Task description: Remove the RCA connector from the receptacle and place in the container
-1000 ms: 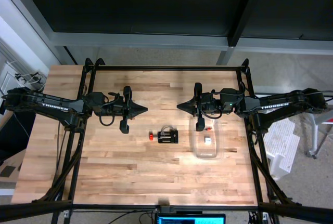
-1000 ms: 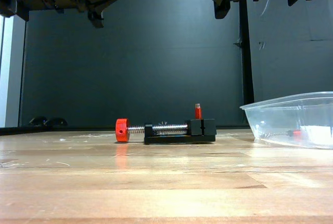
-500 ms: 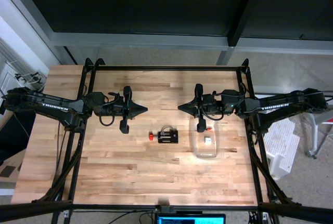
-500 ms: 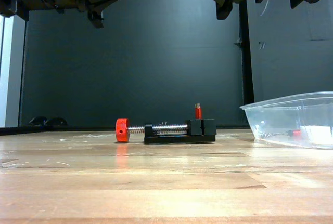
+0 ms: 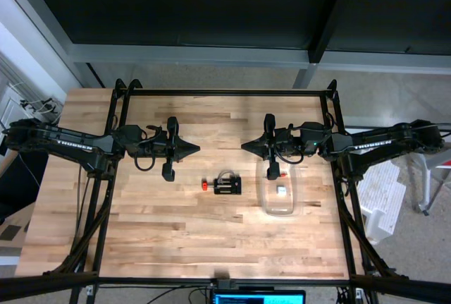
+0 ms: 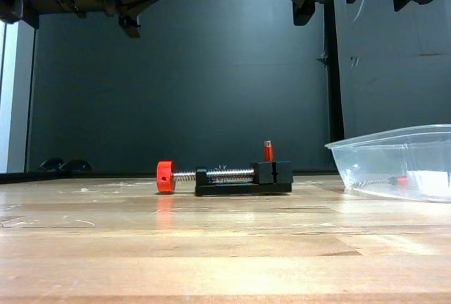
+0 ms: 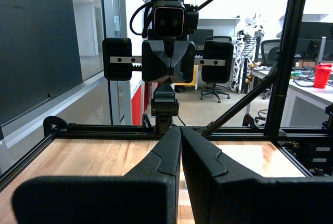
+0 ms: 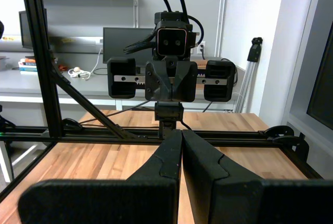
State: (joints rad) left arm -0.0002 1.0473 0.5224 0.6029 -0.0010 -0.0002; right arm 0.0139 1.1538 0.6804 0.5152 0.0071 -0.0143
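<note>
Across the high view's middle spreads the desk (image 5: pixel 176 233). Above it, left and right of centre, the left gripper (image 5: pixel 195 149) and right gripper (image 5: pixel 244 147) hang level, tips facing, fingers pressed together on nothing. Right of centre sits the container (image 5: pixel 280 212); at centre the receptacle (image 5: pixel 227 186), a red stub (image 6: pixel 268 152) upright on it. The connector (image 5: pixel 282 175), as I judge it, is the red piece lying at the container's upper end: light, stiff, slick, best pinched across its red body. Its long axis runs left-right, pale end seemingly leftward.
</note>
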